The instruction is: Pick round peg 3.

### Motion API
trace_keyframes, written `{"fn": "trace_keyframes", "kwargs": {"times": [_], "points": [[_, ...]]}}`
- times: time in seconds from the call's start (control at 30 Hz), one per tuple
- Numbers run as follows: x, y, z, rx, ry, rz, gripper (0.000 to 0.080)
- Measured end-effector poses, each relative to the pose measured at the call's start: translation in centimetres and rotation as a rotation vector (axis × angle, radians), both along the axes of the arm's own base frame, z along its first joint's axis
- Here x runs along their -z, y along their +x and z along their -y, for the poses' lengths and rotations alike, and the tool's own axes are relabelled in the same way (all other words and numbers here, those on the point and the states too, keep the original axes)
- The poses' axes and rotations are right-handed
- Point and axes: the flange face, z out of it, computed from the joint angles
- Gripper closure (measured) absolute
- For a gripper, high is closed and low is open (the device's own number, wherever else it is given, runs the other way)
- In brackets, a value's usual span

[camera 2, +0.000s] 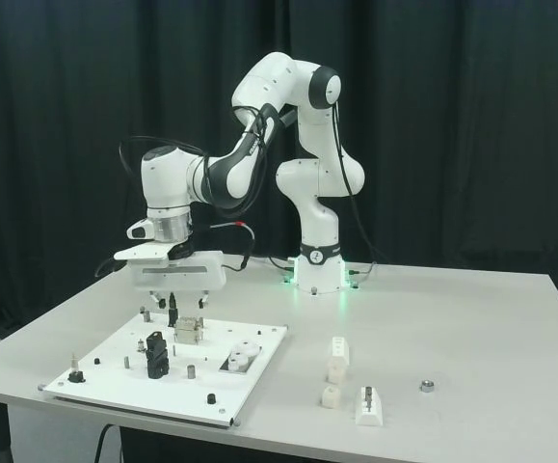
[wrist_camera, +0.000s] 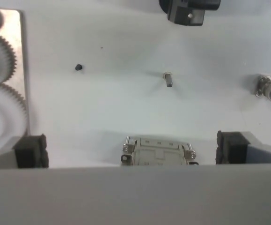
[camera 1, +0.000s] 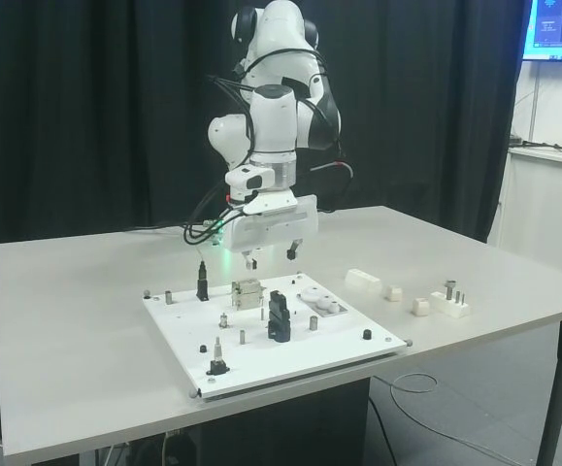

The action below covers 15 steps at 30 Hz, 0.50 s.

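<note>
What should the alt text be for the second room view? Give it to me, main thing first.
A white robot arm reaches over a white board of small parts on a grey table, its gripper hanging open just above a grey connector block. Small white blocks lie on the table beside the board, against black curtains.

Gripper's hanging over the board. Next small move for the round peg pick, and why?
Probably a straight descent. The gripper hangs open above the white board, holding nothing, and the wrist view shows a small upright peg ahead of its fingertips, so shift over it first, then lower.
</note>
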Motion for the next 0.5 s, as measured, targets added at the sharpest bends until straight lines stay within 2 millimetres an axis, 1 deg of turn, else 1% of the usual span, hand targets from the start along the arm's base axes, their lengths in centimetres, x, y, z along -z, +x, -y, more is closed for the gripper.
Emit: {"fn": "trace_keyframes", "kwargs": {"times": [0.5], "points": [[-0.64, 0.38, 0.02, 0.006, -0.007, 0.006, 0.0003]]}}
